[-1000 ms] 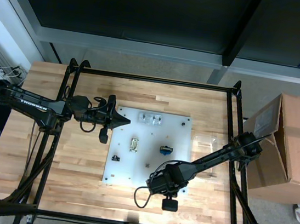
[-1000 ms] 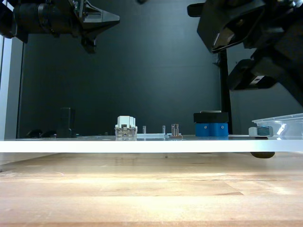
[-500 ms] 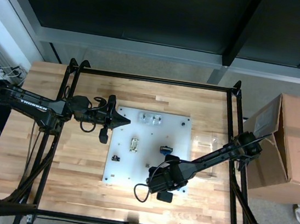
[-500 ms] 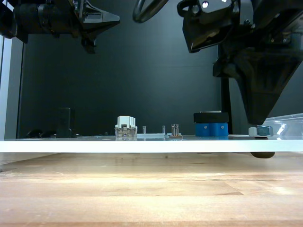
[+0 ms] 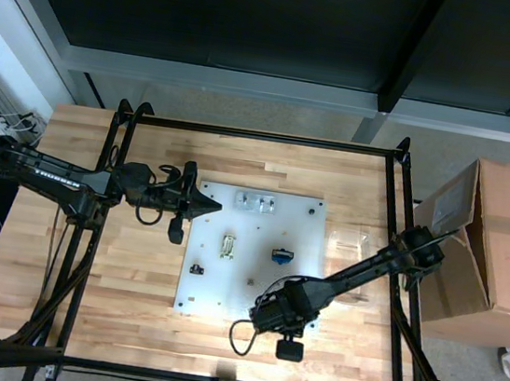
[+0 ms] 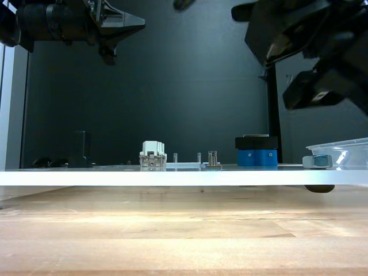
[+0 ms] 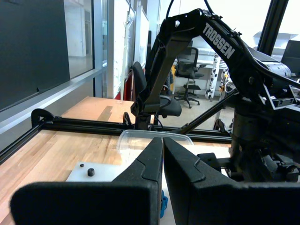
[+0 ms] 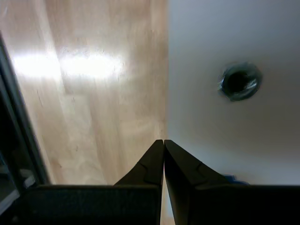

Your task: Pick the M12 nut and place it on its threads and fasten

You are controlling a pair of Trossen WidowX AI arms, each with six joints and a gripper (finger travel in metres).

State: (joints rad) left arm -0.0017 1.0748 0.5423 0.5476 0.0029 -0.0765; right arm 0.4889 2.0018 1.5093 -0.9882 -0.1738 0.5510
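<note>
Nut (image 6: 317, 161) on stud (image 8: 240, 80) — both claws (image 7: 163, 140) (image 8: 163, 142) aloft

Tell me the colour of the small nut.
Silver; the nut shows best in the low view.

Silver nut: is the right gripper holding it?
No: the right gripper is shut on nothing at the white board's edge, the silver nut apart from it; the left gripper hangs over the board's left edge.

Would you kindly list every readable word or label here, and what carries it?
"TROSSEN": right arm, in left wrist view.
"TROSSEN": left arm, high view.
Red scrawl on cardboard box: unreadable.
Left gripper, over board's left edge, and right gripper, over its near right edge: no text.
</note>
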